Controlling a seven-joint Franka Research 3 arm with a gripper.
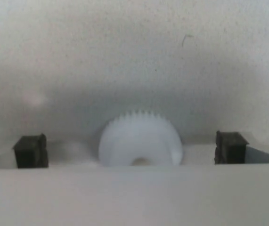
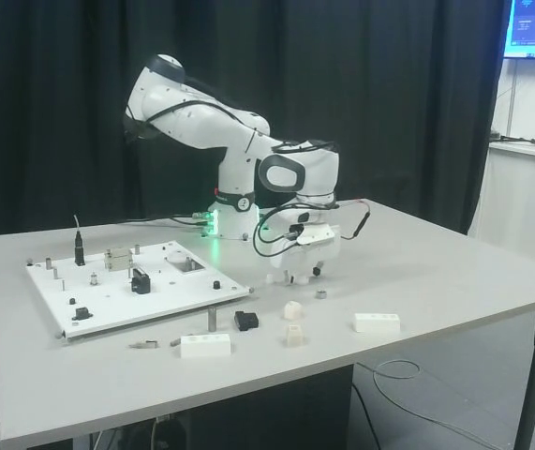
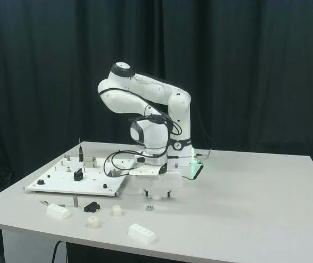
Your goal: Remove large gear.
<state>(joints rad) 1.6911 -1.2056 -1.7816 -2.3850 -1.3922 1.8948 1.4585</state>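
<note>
White arm (image 2: pixel 239 131) low; fingers (image 1: pixel 130 149) astride gear (image 1: pixel 140 140)

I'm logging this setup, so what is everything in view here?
large gear: one, white, on the table between the fingertips
assembly board: one, white, on the table beside the arm's base, with small black and grey parts standing on it
rectangular blocks: two, white, near the table's front edge
small round pieces: two, white, between the blocks
small black part: one, black, in front of the board
table: one, grey
curtain: black, behind the table
arm: one, white
gripper: one, black fingertips, open around the gear
</note>
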